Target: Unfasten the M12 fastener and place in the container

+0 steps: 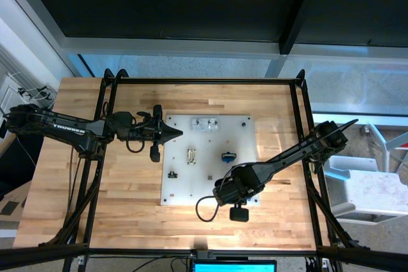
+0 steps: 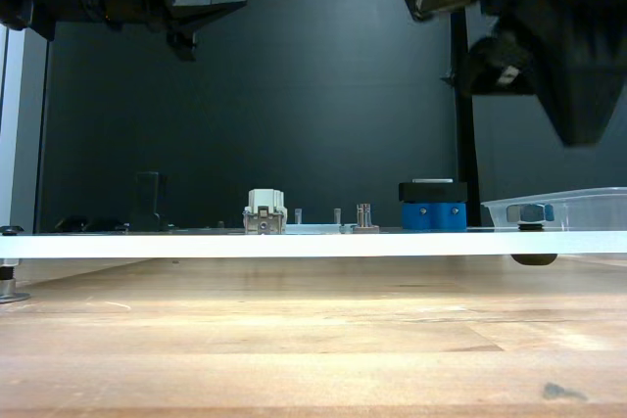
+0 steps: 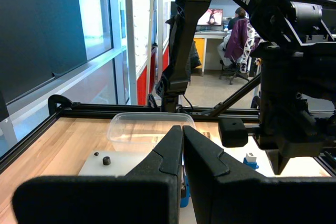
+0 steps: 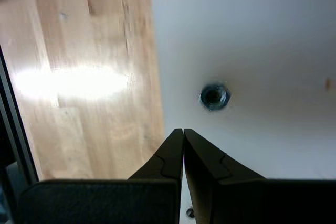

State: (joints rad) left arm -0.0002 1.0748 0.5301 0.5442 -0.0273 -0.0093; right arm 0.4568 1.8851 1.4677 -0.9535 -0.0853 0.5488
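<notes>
White board point(image 4: 252, 35): we are hovering the right gripper point(image 4: 183, 129), jaws pressed together, above the M12 fastener point(image 4: 214, 96) on its stud point(image 2: 530, 226), presumably aligning; left gripper point(image 3: 182, 128), likewise closed, is idling clear, board-left.

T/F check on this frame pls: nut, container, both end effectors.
1. The right end effector grips the nut. False: it is shut on nothing, and the nut lies apart from its tips.
2. The nut is in the container. False: the right wrist view shows it on the white board.
3. The left end effector is shut and empty. True.
4. The left end effector hangs over the board's left edge. True.
</notes>
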